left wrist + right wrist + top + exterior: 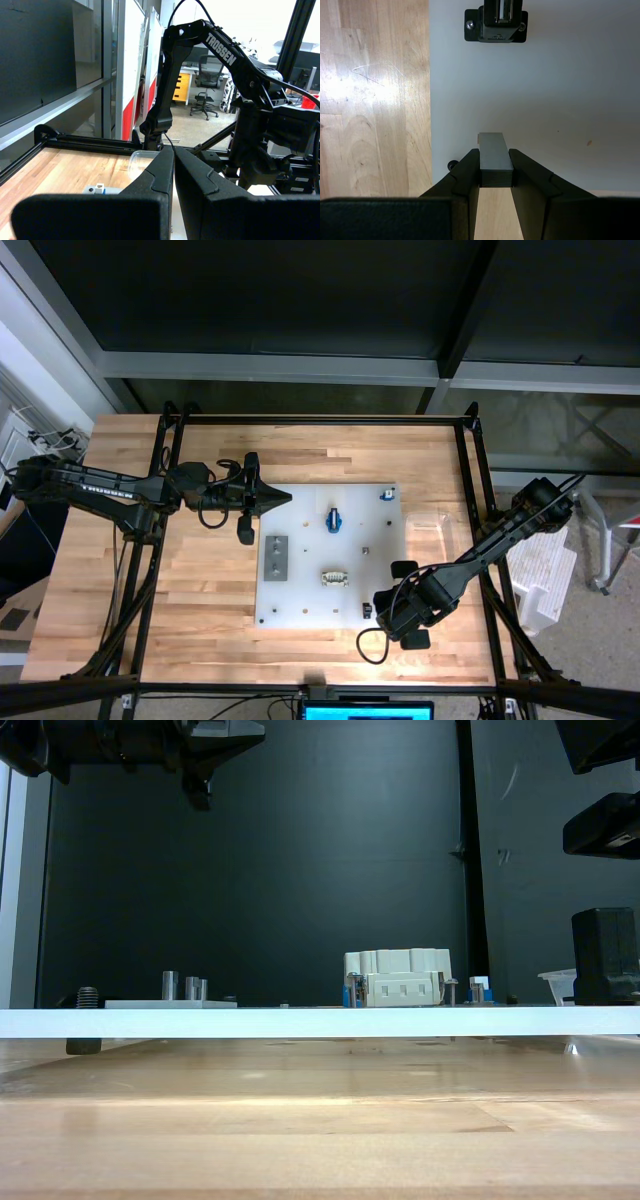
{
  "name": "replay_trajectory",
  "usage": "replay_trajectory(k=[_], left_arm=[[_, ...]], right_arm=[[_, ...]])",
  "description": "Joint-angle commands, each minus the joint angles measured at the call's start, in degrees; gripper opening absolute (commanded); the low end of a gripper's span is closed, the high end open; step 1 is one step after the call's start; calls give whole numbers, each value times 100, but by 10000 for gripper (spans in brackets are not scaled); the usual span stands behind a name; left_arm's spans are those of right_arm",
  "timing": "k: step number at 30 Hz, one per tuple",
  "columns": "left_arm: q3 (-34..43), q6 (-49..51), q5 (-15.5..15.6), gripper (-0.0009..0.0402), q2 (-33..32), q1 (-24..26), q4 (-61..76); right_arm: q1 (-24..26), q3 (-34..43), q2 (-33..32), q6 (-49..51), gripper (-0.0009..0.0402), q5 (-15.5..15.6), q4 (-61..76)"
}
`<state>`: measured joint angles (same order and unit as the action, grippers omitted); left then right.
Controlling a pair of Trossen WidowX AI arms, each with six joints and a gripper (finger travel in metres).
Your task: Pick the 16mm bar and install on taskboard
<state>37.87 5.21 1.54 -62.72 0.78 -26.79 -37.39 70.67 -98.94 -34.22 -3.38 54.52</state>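
The right claw [495, 157] is gripping a short grey rectangular metal bar [493, 147] between its two black fingers, with the bar's end sticking out just past the fingertips. Below the claw, a flat white task board [560, 90] is lying on a pale wooden worktop [370, 100]. The bar is not sitting in any seat. A black square bracket [496, 22] is standing on the board well ahead of the claw. The left claw [173, 152] is hovering with its fingers pressed together, holding nothing. The board's far-left corner is just beneath its tip.
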Motion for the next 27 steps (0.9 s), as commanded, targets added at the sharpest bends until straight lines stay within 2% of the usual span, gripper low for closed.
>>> replay_trajectory(k=[1,27], left_arm=[[0,0,0,0,0,-2,0],[0,0,0,0,0,-2,0]], right_arm=[[0,-35,2,68,0,2,-4],[-2,-188,-157,160,0,63,-348]])
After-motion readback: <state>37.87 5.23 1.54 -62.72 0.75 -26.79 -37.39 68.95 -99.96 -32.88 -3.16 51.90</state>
